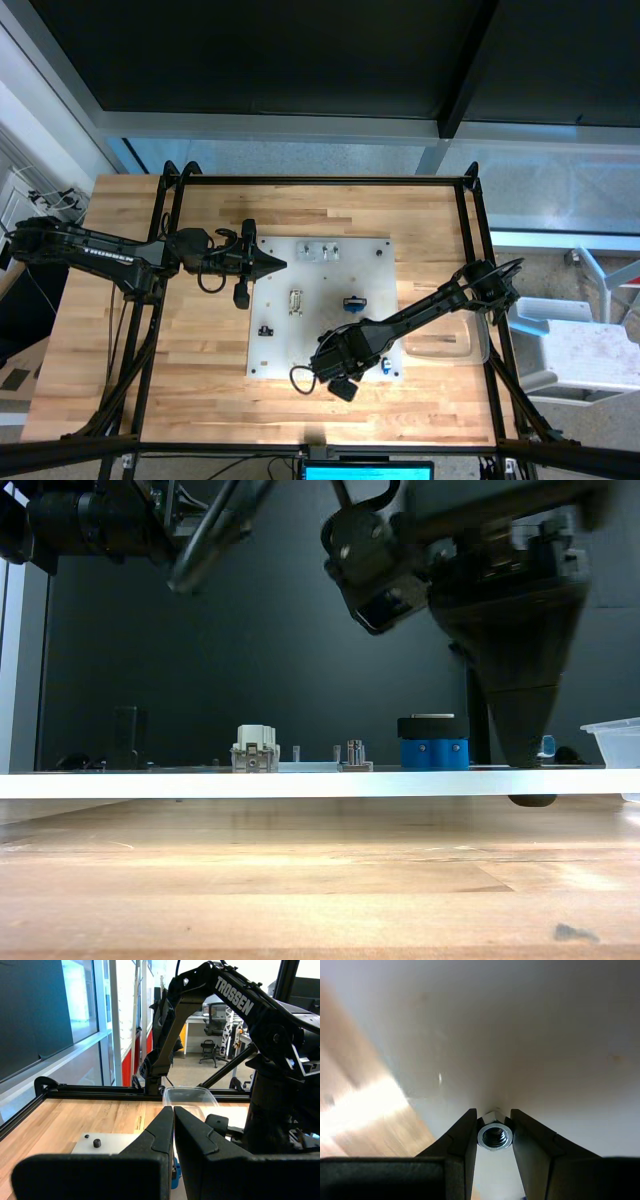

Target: Unfasten the M12 fastener and place in the container

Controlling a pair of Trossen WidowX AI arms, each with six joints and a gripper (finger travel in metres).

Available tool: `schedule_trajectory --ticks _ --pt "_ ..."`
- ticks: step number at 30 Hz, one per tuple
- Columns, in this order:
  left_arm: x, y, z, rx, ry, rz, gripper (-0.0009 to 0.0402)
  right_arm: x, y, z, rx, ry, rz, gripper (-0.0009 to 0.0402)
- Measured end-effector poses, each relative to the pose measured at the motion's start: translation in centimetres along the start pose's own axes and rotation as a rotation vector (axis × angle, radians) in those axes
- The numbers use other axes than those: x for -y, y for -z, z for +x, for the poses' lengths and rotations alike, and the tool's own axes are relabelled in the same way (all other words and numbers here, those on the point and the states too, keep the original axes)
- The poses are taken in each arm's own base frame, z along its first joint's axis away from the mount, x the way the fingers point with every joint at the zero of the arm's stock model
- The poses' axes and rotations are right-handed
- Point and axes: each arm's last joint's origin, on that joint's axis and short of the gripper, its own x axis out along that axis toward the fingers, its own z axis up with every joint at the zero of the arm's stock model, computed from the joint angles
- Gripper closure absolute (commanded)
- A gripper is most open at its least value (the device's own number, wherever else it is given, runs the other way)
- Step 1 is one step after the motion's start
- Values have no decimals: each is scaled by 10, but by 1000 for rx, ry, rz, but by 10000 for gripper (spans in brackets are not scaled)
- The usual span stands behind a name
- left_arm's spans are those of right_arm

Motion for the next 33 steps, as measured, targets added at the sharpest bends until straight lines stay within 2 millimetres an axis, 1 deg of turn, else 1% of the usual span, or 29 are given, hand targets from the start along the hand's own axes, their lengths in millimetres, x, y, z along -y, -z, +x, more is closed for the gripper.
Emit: schedule_trajectory --ticks 9,11,13,17,24,30,33 --pt "0 0 0 0 0 0 393 1 1 -6 14 -7 -686 385" --pt "0 0 0 0 0 0 393 1 1 -8 17 -7 -808 385" --pt "0 0 0 0 0 0 393 1 1 -10 23 -9 -893 385" --pt "0 0 0 0 0 0 393 2 3 -17 36 -13 -936 385" --pt "0 0 0 0 0 0 393 6 7 -32 49 -17 -926 385" --pt "0 0 0 0 0 0 393 12 14 -54 91 -37 -836 385" --pt "0 0 0 1 0 0 393 17 18 -62 101 -50 -698 385"
